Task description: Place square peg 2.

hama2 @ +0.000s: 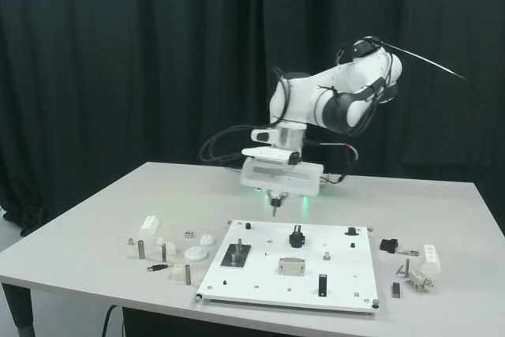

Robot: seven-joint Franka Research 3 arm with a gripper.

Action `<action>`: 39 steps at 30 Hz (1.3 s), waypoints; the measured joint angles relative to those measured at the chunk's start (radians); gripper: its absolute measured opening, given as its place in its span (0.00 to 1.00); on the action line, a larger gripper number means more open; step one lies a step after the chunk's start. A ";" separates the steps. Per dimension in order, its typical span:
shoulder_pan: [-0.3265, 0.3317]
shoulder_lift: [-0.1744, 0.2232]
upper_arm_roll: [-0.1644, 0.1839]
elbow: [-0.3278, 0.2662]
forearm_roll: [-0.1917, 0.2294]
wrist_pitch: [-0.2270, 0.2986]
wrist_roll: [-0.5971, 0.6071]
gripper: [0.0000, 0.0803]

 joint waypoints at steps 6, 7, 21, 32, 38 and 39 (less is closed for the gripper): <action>-0.074 0.000 -0.008 0.000 -0.002 0.000 -0.093 0.08; -0.087 0.000 -0.008 0.000 -0.002 0.000 -0.110 0.08; -0.244 0.000 -0.006 -0.005 0.001 -0.015 -0.298 0.08; -0.356 0.013 0.004 -0.013 0.022 -0.018 -0.429 0.08; -0.422 0.039 0.014 -0.018 0.051 -0.035 -0.506 0.08; -0.432 0.044 0.016 -0.020 0.058 -0.038 -0.519 0.08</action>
